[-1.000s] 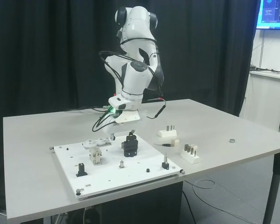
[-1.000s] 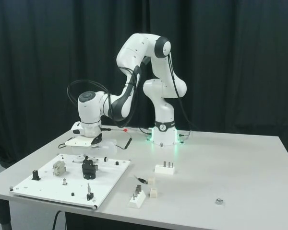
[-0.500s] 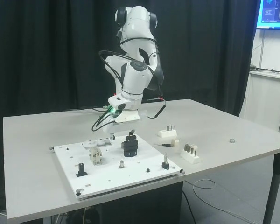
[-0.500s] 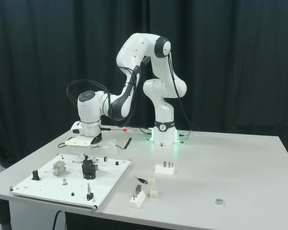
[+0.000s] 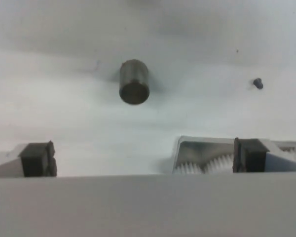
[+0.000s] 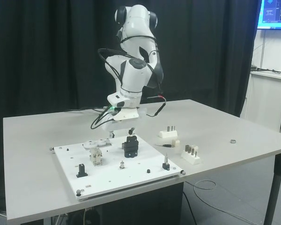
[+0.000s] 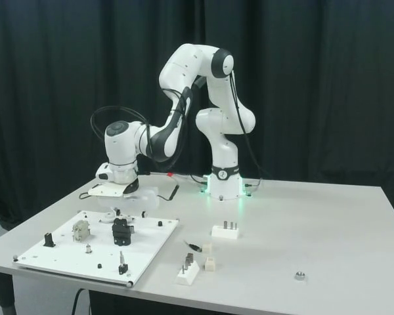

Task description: Pick square peg 4.

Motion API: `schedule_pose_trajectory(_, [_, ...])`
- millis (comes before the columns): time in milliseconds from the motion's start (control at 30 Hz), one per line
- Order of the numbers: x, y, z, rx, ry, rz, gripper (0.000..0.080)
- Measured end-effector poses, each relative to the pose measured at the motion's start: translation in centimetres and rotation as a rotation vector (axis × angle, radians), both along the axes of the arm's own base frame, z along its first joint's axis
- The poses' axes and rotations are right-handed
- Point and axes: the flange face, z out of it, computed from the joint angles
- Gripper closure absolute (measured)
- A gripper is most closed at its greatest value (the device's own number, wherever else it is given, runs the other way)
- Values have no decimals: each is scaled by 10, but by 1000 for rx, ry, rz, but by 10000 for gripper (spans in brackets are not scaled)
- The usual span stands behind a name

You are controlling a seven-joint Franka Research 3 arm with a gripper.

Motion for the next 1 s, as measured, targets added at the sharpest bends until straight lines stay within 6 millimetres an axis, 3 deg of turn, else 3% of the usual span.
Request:
schedule_pose_trajectory(500, [1, 9, 21, 4, -7, -98, 3])
schedule_pose_trajectory(767, [9, 41, 36, 14, -14, -156, 3])
schedule_pose_trajectory(1000, [21, 83, 49, 35, -26, -148, 3])
